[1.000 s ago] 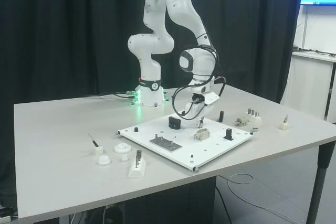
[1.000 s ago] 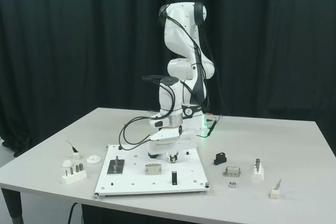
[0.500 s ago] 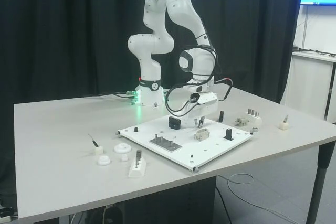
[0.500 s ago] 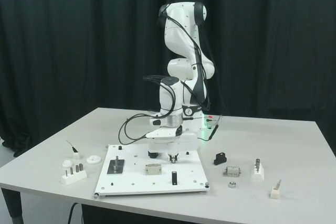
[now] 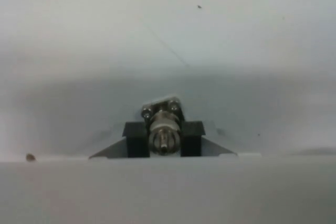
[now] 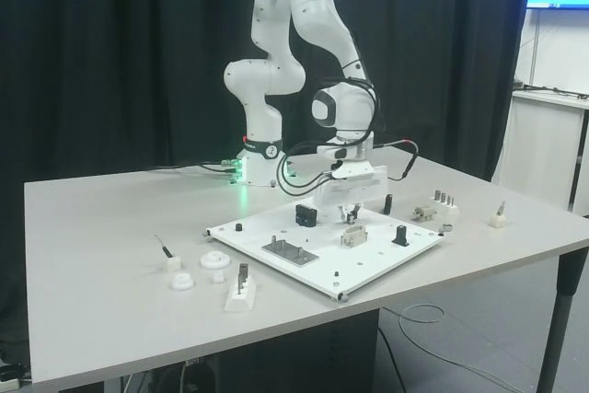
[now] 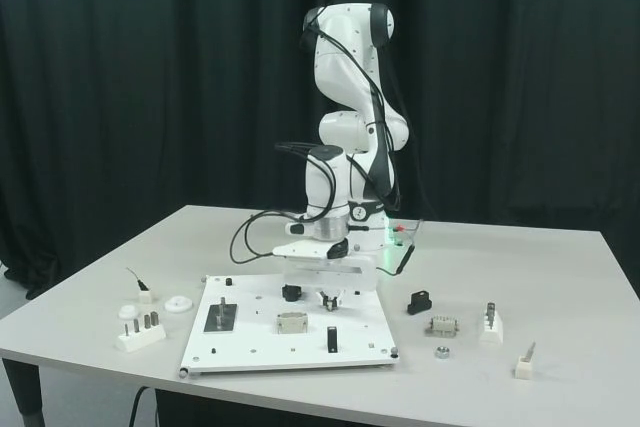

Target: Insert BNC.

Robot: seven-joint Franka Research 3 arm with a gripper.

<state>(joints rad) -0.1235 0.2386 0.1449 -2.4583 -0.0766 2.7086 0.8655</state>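
One BNC connector (image 5: 164, 136) sits upright between the end effector (image 7: 329, 298) fingers, apparently gripped, held low over the white board (image 7: 290, 349) on the desk (image 7: 560, 277), presumably for straight insertion

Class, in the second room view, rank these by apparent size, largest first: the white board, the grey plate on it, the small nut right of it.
1. white board
2. grey plate
3. nut

BNC connector (image 5: 164, 136) in black mount (image 5: 163, 139)

White arm (image 6: 294, 25) and board (image 7: 290, 342) — grey table (image 6: 92, 236) — black curtain (image 7: 120, 77).
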